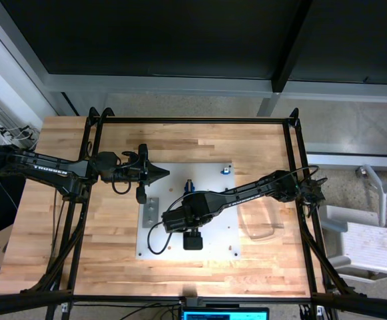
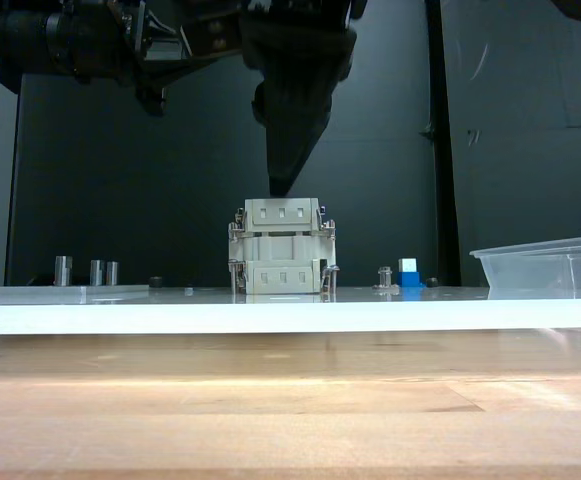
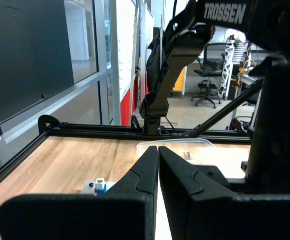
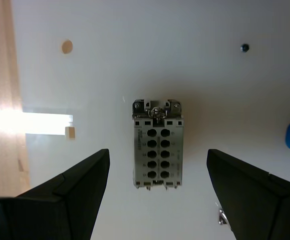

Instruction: Remove the HAN10-E connector and place it in the container

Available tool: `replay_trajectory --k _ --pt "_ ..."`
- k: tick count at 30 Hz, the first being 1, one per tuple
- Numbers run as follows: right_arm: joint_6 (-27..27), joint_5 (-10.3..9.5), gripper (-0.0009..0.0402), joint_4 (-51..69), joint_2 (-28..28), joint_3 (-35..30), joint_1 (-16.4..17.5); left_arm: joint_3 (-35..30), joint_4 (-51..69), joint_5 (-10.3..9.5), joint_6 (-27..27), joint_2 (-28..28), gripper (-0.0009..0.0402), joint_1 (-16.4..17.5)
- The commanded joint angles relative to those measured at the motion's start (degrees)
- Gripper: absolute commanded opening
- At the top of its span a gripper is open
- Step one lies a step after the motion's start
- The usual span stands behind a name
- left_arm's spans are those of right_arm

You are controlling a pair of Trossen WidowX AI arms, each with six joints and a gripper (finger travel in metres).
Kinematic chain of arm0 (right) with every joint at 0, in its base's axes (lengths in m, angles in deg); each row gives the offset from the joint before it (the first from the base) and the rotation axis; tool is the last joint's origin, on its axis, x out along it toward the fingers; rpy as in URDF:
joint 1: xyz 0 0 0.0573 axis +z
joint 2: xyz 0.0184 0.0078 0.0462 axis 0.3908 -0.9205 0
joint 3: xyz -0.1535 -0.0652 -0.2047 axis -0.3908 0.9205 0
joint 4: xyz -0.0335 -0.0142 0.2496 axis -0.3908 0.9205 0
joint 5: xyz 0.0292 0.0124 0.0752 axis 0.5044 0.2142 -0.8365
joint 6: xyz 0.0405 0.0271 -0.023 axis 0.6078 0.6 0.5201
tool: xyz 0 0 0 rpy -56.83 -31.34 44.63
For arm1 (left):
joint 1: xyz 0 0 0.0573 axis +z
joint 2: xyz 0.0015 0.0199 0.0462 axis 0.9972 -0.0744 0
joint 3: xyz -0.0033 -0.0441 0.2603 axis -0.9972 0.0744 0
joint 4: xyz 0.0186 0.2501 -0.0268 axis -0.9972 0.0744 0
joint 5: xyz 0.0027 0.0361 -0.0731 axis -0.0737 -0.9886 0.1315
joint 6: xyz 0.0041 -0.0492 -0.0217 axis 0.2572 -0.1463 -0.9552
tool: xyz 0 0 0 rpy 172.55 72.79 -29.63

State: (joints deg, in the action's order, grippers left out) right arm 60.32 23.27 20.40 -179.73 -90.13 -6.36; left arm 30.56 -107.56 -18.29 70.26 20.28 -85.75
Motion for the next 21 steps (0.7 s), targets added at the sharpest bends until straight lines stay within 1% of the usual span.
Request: replay_trajectory --k 1,15,18,21 --pt "-0.2 0.02 0.0268 -0.7 -1.1 0.0 0.0 0.0 0.0 0.02 0.0 0.0 0.0000 0.0" --pt "-1.0 0.00 0.0266 -4.0 -2.0 3.7 -0.3 0.0 0.0 0.02 0.0 0.0 0.0000 0.0" --pt "-1.1 0.00 0.0256 -4.0 -2.0 3.7 -0.5 0.0 0.0 0.02 0.0 0.0 0.0000 0.0" --pt "-1.6 0.00 0.0234 -4.0 -1.9 3.7 -0.5 0.0 0.0 0.02 0.0 0.0 0.0000 0.0"
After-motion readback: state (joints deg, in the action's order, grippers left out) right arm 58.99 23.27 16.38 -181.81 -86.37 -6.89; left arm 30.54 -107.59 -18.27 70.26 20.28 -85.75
